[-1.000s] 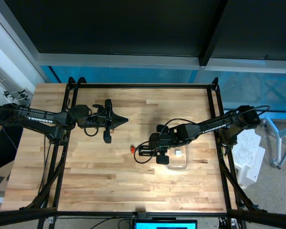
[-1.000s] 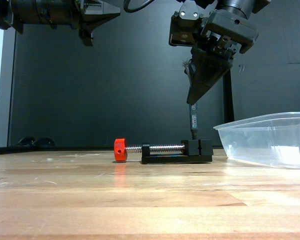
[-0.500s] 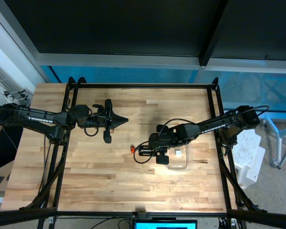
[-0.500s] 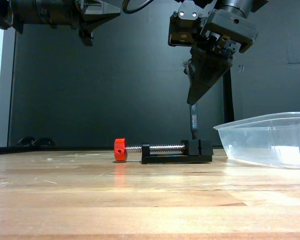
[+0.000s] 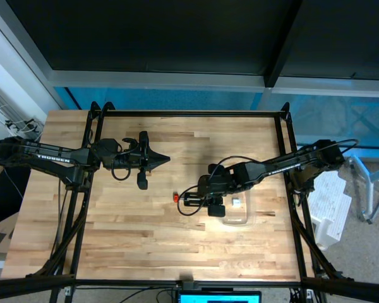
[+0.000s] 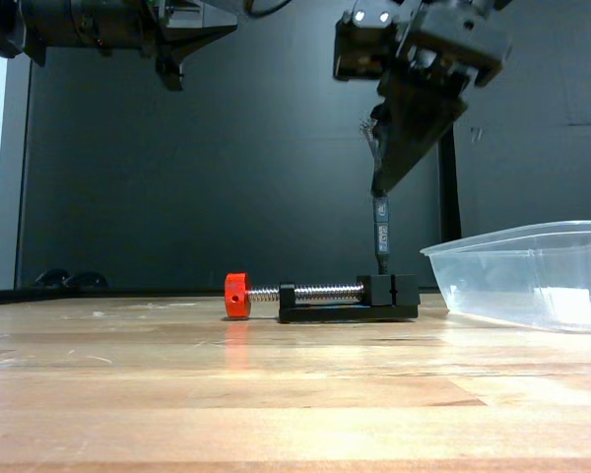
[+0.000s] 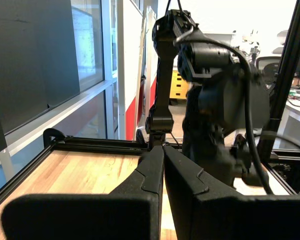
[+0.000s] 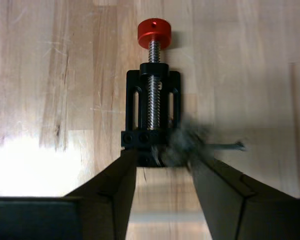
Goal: Pick the usb-c connector and install on the hub
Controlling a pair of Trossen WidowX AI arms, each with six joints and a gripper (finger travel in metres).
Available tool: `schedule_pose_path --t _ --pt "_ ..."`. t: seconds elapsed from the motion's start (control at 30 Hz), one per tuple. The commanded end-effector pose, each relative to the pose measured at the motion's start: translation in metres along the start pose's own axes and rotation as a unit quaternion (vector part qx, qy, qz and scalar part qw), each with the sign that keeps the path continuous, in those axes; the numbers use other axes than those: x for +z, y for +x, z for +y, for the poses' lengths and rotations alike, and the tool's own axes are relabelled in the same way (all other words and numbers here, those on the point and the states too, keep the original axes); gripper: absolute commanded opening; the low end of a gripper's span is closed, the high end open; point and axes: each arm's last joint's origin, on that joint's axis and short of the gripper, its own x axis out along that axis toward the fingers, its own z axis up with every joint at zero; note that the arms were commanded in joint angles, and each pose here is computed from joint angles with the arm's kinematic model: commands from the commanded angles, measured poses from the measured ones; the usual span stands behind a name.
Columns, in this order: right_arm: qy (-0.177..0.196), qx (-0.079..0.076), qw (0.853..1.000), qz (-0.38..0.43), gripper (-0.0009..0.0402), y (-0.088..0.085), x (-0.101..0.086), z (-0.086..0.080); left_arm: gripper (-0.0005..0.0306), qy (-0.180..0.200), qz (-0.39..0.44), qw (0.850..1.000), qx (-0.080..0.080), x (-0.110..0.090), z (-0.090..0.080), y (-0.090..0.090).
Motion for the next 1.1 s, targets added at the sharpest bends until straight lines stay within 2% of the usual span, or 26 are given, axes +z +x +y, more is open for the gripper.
schedule_pose_path --t 0.03,0.23,0.6,0.83,1.1 --pt "0.007 0.0 1.0 0.0 0.018 -0.01 -0.002 -0.002 0.0 0.0 0.0 1.0 0.0 0.0 0.0 0.0" --pt "0.016 0.0 1.0 -0.006 0.0194 -0.026 -0.005 -0.005 0.0 0.0 -0.001 1.0 0.0 0.0 0.0 0.0" --pt "0.013 0.001 1.0 -0.01 0.0186 -0.035 -0.007 -0.007 0.0 0.0 0.0 1.0 0.0 0.0 0.0 0.0" --pt "0.022 -0.002 0.995 -0.092 0.0135 -0.07 -0.006 -0.026 0.0 0.0 0.0 1.0 0.0 0.0 0.0 0.0" --pt "0.032 -0.009 0.979 -0.203 0.0054 -0.102 -0.017 -0.047 0.0 0.0 0.0 1.0 0.0 0.0 0.0 0.0"
